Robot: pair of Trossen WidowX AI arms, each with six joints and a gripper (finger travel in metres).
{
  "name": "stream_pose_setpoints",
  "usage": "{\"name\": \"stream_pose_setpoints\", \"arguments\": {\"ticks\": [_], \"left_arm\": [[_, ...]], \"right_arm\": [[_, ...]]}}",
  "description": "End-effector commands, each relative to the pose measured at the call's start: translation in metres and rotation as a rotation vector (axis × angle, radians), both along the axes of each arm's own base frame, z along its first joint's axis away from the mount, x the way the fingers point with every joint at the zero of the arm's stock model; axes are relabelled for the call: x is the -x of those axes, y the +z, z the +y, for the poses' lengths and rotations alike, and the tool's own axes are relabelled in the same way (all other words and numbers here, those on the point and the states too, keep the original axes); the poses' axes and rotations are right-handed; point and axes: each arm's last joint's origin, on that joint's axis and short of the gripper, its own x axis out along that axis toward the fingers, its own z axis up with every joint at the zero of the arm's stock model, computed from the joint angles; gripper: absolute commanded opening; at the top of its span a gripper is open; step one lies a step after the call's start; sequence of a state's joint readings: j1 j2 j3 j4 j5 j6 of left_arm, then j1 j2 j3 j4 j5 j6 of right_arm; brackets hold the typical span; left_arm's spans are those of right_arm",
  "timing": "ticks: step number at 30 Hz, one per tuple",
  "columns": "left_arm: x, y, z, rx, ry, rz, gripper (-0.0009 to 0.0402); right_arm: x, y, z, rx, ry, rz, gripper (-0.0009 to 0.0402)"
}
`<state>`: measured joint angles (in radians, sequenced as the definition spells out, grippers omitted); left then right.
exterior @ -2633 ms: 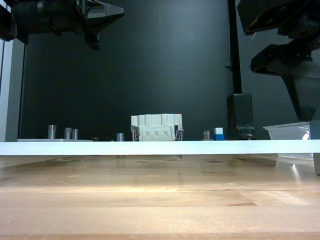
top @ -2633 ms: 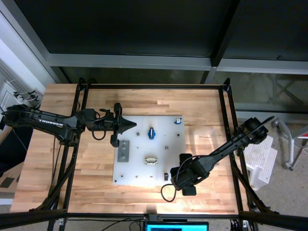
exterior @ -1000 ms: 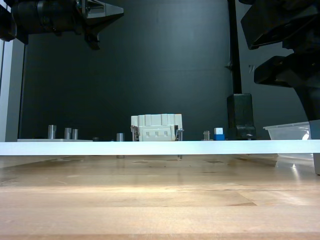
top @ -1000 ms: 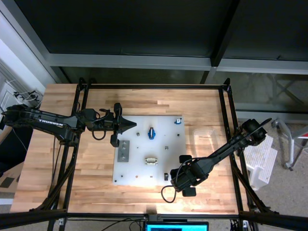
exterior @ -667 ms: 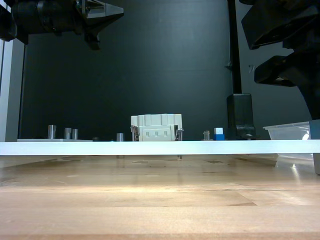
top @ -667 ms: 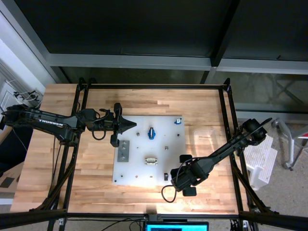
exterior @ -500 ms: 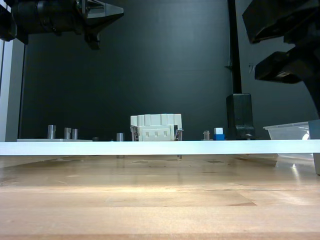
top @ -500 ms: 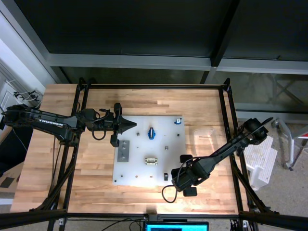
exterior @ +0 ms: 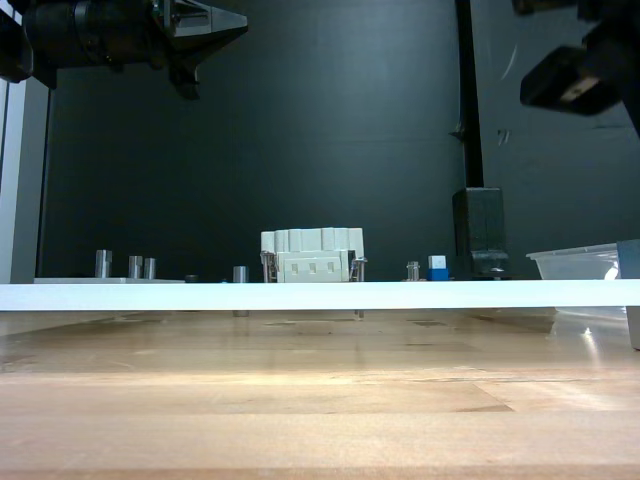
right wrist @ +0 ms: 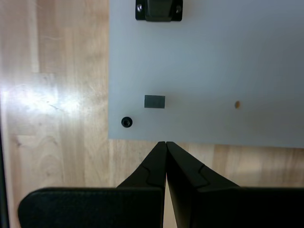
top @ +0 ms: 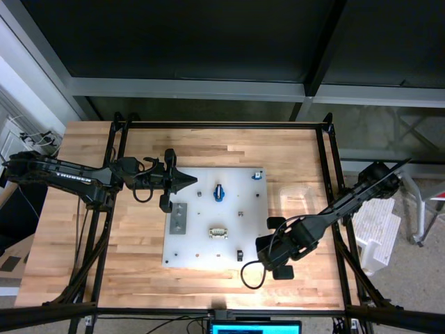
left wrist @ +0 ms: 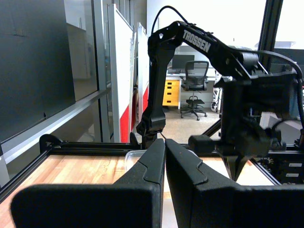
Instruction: Remove the 16mm bar from the taskboard and place in the container
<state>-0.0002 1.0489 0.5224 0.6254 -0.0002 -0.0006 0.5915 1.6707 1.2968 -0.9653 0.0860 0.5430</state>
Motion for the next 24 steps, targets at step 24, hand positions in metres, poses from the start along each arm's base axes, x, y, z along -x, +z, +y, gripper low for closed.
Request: {"name": "stream_pose_setpoints", "arguments": {"ticks": [24], "left_arm": [[-0.0001, 0.0001, 0.0000, 0.000, 0.000, 0.000, 0.0000]], "right_arm": [[0.0079, 0.0161, -0.0062, 0.002, -0.007, -0.044, 0.0000]]}}
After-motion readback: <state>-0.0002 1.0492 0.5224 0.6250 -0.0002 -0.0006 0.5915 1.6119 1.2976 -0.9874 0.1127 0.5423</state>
